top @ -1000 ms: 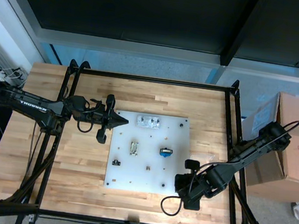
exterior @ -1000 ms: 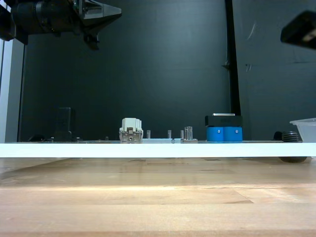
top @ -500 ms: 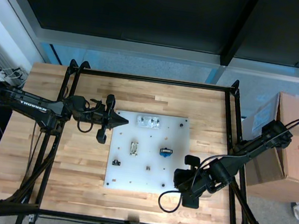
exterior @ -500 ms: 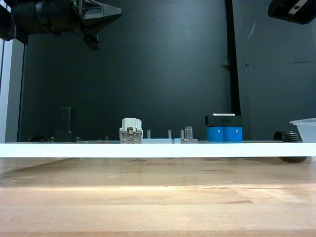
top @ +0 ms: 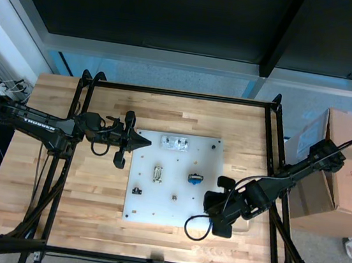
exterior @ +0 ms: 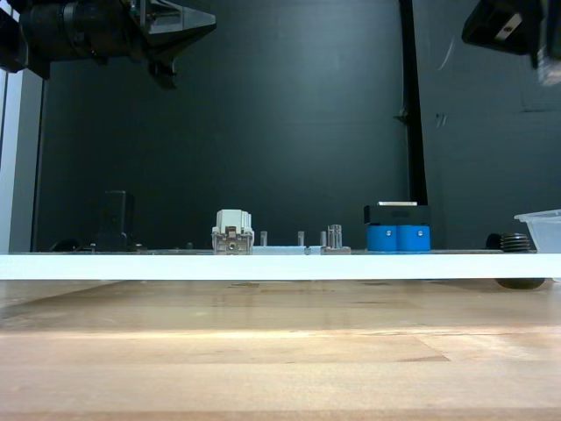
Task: Remove the RJ45 connector from the taskboard and place in the container
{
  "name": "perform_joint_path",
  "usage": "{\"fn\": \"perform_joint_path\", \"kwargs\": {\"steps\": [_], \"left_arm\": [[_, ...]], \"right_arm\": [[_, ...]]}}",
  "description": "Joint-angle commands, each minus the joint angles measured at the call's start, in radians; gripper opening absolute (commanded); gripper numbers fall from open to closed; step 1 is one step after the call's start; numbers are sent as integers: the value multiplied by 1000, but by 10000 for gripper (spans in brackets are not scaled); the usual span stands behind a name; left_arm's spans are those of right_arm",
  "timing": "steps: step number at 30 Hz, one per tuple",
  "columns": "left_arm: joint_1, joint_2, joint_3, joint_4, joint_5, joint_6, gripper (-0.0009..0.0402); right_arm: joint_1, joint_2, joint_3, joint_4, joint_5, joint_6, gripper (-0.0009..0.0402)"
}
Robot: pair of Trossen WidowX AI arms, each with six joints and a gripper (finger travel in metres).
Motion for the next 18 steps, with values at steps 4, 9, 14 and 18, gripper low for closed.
{"fn": "perform_joint_path", "kwargs": {"steps": [4,9,14,18], "left_arm": [[0,0,0,0,0,0,0],[0,0,0,0,0,0,0],[0,0,0,0,0,0,0],[0,0,0,0,0,0,0]], "right_arm": [[-25,-64,-80,1,11,-6,63],[-33,-138,-150,1,29,-3,131],[-37,-227,-240,0,28,13,194],[-37,-294,-308,1,27,18,228]]}}
